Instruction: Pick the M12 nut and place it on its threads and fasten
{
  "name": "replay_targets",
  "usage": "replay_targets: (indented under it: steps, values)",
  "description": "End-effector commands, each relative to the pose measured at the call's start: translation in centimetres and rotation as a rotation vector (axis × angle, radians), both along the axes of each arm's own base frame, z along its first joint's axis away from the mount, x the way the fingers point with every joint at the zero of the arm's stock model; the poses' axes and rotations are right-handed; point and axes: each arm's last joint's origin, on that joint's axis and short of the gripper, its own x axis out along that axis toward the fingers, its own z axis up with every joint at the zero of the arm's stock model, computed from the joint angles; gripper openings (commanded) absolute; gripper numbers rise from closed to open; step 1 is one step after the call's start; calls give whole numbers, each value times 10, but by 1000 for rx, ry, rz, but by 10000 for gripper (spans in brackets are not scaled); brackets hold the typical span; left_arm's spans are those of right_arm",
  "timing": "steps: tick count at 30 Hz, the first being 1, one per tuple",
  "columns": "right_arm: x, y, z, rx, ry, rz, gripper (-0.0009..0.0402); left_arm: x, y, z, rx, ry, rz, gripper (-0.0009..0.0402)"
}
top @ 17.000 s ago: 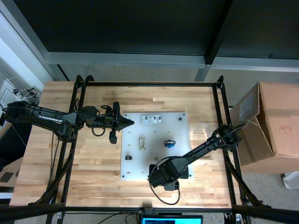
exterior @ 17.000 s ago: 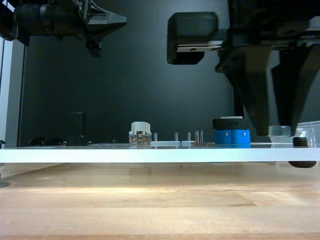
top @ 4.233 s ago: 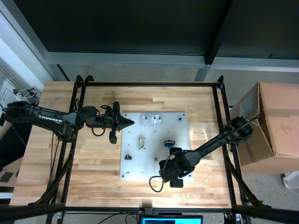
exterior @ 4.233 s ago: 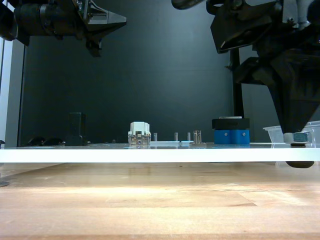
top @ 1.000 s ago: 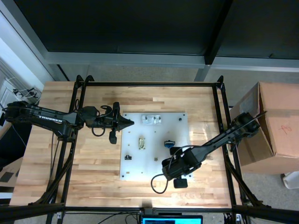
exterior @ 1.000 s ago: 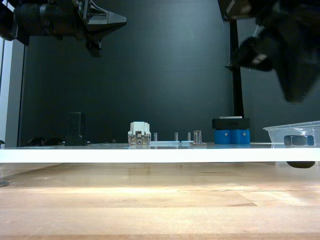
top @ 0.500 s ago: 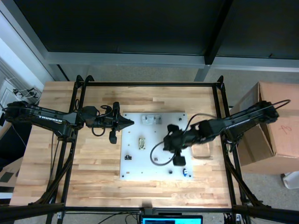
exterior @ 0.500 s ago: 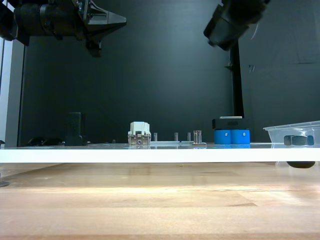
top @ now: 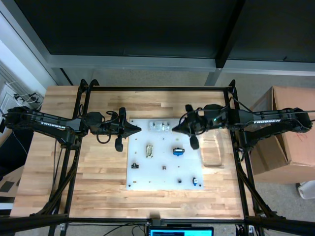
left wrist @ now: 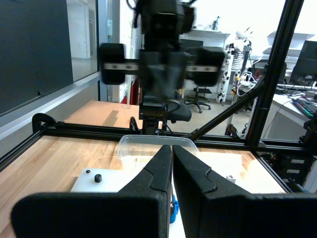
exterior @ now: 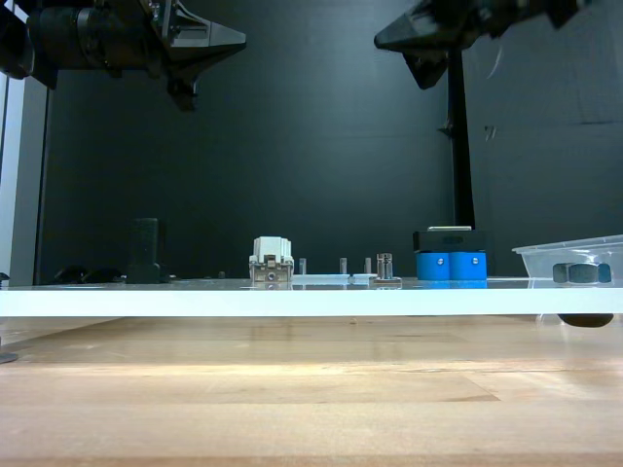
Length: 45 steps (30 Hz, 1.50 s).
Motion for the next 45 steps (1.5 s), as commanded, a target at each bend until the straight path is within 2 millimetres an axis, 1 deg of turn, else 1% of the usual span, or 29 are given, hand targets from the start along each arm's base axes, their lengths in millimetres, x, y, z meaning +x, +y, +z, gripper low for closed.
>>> replay_targets:
  steps: [1,3,7,13,16,21,31,39,45]
  values:
    - [-4,-2,-7,-8,-86,1,0,0,0,0,0,0,0,0]
    - [-5,-2,-13,-6,-129,23,0,0,0,0,0,0,0,0]
    - [-6,-2,-26,14,-186,13,0,0,0,0,0,0,0,0]
    - [-10,-4,-39,19,-266,-53,0,0,0,0,0,0,0,0]
    - [-11,-5,-39,34,-279,-65,0,0,0,0,0,0,0,0]
    - [-11,-7,-34,39,-326,-86,0,0,0,0,0,0,0,0]
    - [-10,-6,-36,58,-317,-81,0,0,0,0,0,0,0,0]
    - [-14,-6,-47,88,-316,-92,0,0,0,0,0,0,0,0]
    - [-13,-6,-46,92,-318,-89,0,0,0,0,0,0,0,0]
